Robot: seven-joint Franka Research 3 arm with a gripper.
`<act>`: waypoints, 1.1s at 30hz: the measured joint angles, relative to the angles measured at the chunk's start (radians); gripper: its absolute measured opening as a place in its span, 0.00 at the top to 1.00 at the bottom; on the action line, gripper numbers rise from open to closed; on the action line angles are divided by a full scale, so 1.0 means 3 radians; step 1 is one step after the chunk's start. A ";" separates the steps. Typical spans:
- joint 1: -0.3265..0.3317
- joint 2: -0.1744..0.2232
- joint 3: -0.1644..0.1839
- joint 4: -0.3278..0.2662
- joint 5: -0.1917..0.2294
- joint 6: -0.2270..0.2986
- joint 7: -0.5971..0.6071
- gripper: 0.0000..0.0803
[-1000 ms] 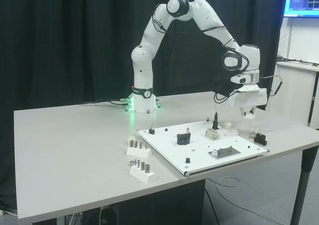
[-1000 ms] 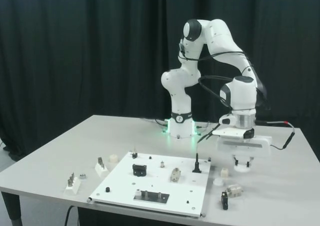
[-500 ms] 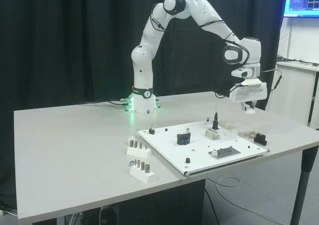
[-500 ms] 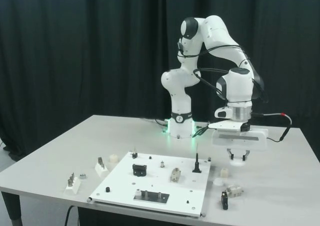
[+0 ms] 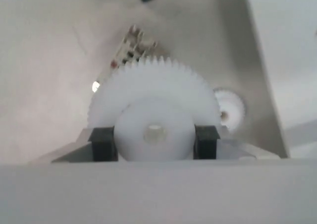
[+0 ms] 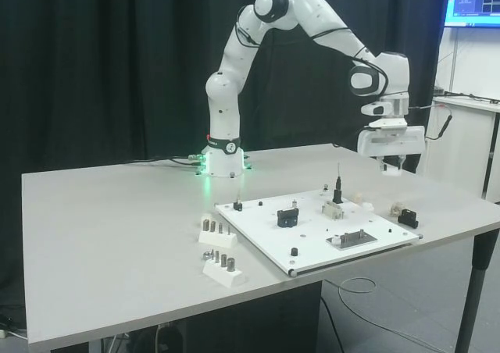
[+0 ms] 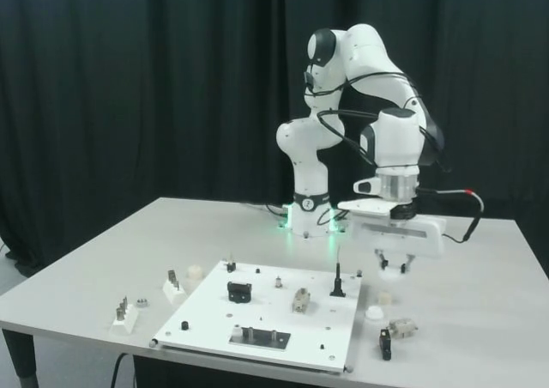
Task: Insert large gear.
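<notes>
**Gear held above the table**

The gripper (image 5: 154, 143) grasps the large white gear (image 5: 154, 116) by its hub, between both black fingers (image 5: 103, 143). It hangs in the air, to the right of the white board (image 7: 257, 312), above a smaller gear (image 5: 230, 108).

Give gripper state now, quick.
Gripper: closed on the large white toothed plastic gear, black fingers clamping its hub, held in the air above the grey table.
</notes>
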 joint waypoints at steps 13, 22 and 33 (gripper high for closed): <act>-0.0024 0.0038 -0.0247 0.0094 -0.0102 -0.0002 -0.0021 0.58; -0.0182 0.0112 -0.0256 0.0178 -0.0114 -0.0006 -0.0096 0.58; -0.0416 0.0245 -0.0255 0.0385 -0.0055 -0.0054 0.0369 0.58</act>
